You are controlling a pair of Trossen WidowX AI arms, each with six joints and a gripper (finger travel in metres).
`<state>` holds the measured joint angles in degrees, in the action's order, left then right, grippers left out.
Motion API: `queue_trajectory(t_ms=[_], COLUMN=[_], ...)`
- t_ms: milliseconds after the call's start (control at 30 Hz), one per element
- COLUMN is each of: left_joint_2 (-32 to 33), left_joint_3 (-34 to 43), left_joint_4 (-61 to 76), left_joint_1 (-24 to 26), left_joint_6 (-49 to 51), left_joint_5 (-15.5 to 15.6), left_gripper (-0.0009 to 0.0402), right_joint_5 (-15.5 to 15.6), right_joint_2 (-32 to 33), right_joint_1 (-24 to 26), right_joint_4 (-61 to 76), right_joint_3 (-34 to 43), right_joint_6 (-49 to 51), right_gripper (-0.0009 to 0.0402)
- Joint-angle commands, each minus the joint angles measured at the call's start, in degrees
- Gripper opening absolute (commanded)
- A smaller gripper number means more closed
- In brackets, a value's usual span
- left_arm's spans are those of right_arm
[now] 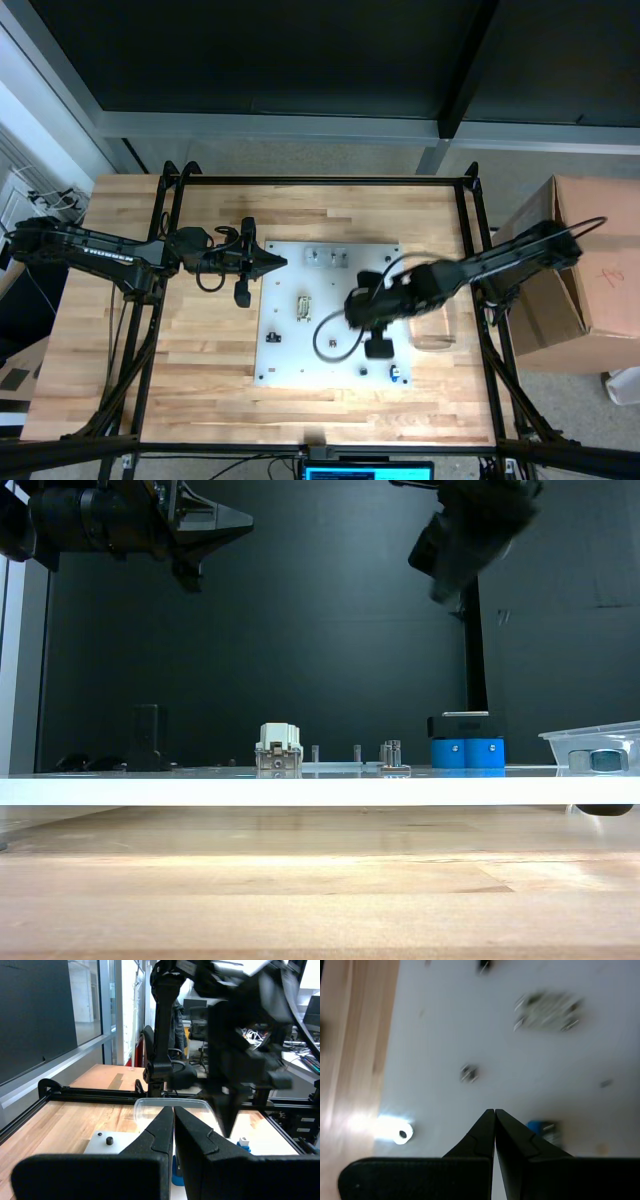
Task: Pick the M12 nut and place it on its threads and fasten
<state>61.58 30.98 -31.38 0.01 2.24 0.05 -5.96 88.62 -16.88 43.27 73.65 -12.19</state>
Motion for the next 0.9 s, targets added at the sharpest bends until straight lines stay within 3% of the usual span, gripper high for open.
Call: queue_trajectory(t_ms=[33, 267, 500, 733, 833, 900], left_joint_2=[0.02, 0.00, 0.00, 0.02, 0.02, 0.00], left_joint_3=[0.02, 0.02, 0.02, 0.02, 0.02, 0.02], left_joint_4=[0.02, 0.02, 0.00, 0.00, 0.00, 0.00], left_joint_1=[-0.02, 0.00, 0.00, -0.02, 0.00, 0.00], left_joint_6=[0.00, 0.00, 0.00, 0.00, 0.00, 0.00], left_joint_5=[-0.02, -0.02, -0.02, -0.02, -0.02, -0.02], left_gripper=[0.0000, 0.0000, 0.0000, 0.0000, 0.0000, 0.0000], right_joint_5=[-0.50, -0.28, 0.09, 0.42, 4.61, 5.18], right_joint_2=[-5.88, -19.15, -28.81, -33.31, -33.46, -33.38], right_joint_1=[4.20, 11.93, 14.95, 15.41, 15.93, 16.79], right_joint_4=[-7.08, -26.62, -47.63, -60.61, -62.97, -63.04], right_joint_3=[-4.17, -15.17, -28.06, -38.38, -40.35, -40.44], right_joint_6=[3.17, 8.66, 11.15, 10.71, 9.38, 9.05], right_gripper=[0.0000, 0.0000, 0.0000, 0.0000, 0.0000, 0.0000])
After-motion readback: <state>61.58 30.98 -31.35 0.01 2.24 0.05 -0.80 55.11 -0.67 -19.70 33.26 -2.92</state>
